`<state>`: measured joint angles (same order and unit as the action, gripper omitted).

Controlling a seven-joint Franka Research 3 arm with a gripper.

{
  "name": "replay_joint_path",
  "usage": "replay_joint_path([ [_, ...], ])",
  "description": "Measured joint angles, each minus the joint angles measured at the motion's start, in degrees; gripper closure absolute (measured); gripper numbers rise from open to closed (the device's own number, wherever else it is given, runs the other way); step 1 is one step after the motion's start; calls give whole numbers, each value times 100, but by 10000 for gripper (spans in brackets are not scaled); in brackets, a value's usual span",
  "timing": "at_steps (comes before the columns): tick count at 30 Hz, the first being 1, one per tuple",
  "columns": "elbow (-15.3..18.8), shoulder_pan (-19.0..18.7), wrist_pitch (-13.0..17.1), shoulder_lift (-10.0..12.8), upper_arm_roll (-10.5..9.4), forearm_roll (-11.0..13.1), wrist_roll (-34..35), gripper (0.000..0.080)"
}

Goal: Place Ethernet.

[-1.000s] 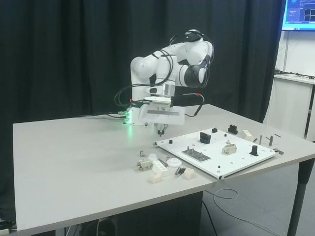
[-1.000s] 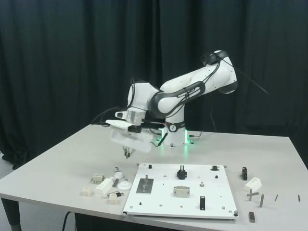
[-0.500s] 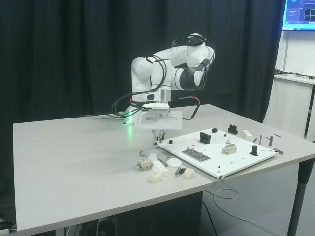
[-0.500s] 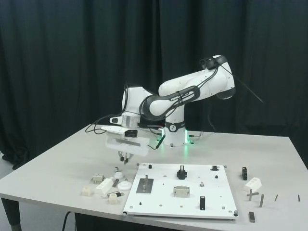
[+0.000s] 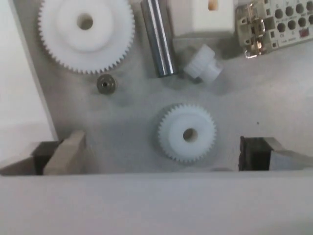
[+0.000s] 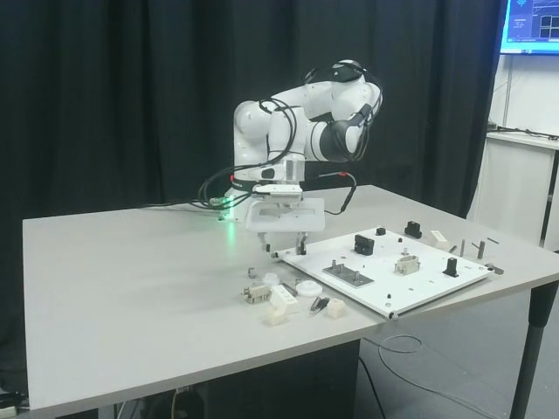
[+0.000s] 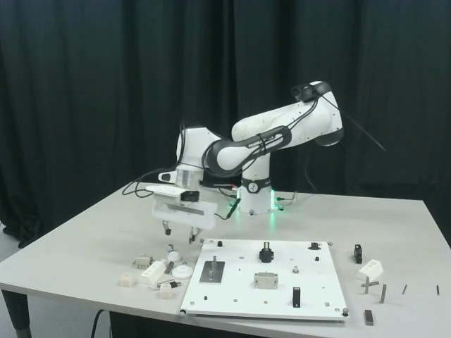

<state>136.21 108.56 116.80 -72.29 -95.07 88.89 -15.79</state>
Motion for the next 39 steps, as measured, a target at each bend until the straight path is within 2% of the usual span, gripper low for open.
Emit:
replay_joint_path([
  [1,-13,13,0,-3,3,-1,0,47],
  [2,-26,26,0,-8,6,-2,0,47],
  [3,-41,41,0,-13,10,-3,0,14],
  [19,-236,269,4,-42,64,-71,-71,3],
  [39,-380,332,-46,-41,180,-205,-88,3],
])
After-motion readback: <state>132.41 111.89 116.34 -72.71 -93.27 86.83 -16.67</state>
